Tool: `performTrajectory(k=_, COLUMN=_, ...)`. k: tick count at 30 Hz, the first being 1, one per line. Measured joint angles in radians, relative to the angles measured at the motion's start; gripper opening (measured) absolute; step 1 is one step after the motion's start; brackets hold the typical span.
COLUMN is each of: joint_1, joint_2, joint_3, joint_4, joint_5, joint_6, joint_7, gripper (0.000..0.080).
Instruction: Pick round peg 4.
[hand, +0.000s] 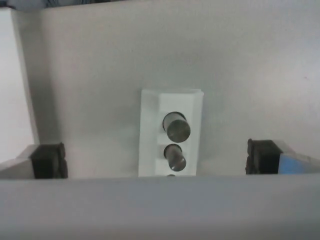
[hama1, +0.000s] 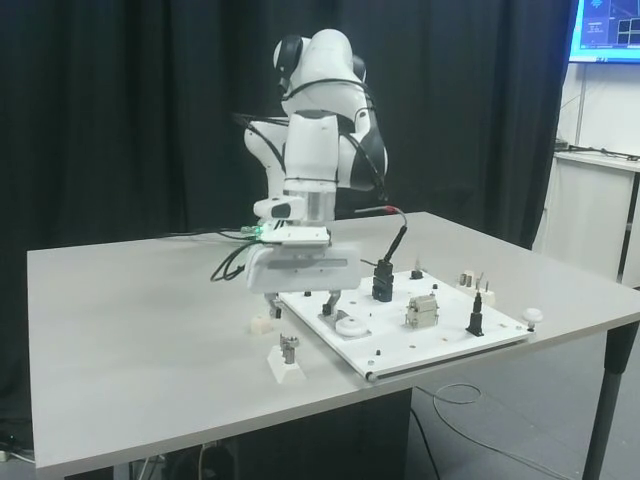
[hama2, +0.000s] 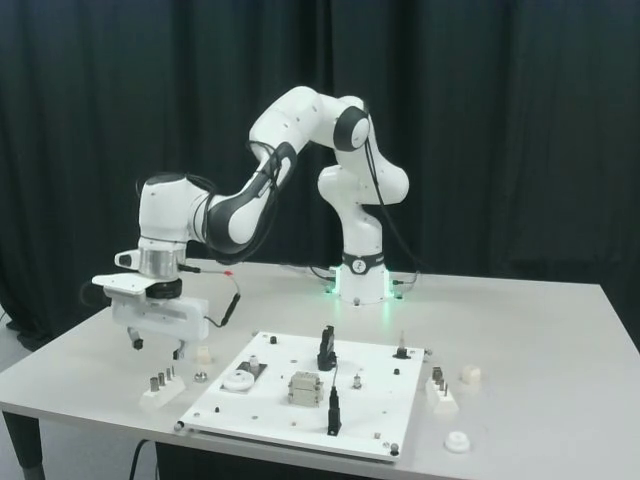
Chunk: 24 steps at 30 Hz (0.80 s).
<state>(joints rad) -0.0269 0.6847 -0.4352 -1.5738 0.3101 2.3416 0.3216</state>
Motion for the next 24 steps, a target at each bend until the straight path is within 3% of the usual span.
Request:
performTrajectory(k=12, joint_1=-0.032, joint_2=0.087, joint_3=0.000, joint_4=0.049, joint_5=0.078, joint_6=0.001, joint_7=-0.075, gripper=0.0800)
performTrajectory(k=24, joint_1=-0.050, joint_2=0.137, joint_3=0.000, joint_4=0.088, joint_5=0.114, joint_6=0.000, joint_7=-0.084, gripper=0.0800)
